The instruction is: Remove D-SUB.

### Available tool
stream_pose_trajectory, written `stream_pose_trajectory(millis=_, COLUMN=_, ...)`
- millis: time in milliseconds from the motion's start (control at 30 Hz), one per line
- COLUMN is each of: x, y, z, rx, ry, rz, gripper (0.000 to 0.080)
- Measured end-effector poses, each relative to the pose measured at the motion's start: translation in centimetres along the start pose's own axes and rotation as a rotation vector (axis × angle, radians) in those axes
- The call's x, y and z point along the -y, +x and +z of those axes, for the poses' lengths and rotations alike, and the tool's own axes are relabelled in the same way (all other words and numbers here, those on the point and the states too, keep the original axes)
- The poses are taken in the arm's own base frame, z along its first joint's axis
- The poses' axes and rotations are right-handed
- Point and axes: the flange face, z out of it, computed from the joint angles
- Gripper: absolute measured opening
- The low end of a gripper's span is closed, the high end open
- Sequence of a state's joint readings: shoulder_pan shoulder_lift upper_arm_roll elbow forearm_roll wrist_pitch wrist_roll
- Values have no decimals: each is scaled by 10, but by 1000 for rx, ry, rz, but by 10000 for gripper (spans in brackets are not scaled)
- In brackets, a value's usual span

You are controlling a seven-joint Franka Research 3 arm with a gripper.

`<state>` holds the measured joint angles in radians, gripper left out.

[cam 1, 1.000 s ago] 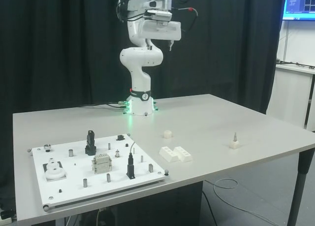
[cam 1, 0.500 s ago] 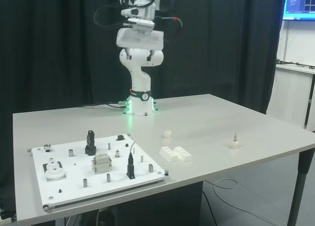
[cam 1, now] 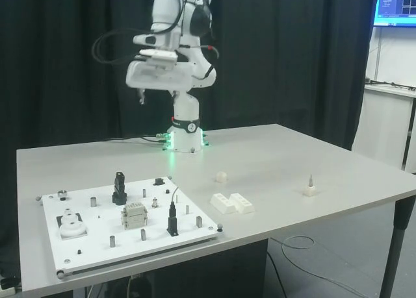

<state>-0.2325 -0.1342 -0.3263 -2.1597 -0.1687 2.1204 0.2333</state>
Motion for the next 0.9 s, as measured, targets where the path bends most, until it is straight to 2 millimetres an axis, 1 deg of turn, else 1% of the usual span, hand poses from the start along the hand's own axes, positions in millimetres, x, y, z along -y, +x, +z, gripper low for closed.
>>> stream_pose_trajectory(millis=500, x=-36, y=50, z=82, rx=-20, ry=-5, rz=20, gripper=800)
stream_pose_trajectory(millis=767, x=-49, y=70, z=122, rx=1, ry=11, rz=25, gripper=800)
stream_pose_trajectory(millis=900, x=-53, y=79, z=139, rx=13, ry=13, rz=18, gripper=800)
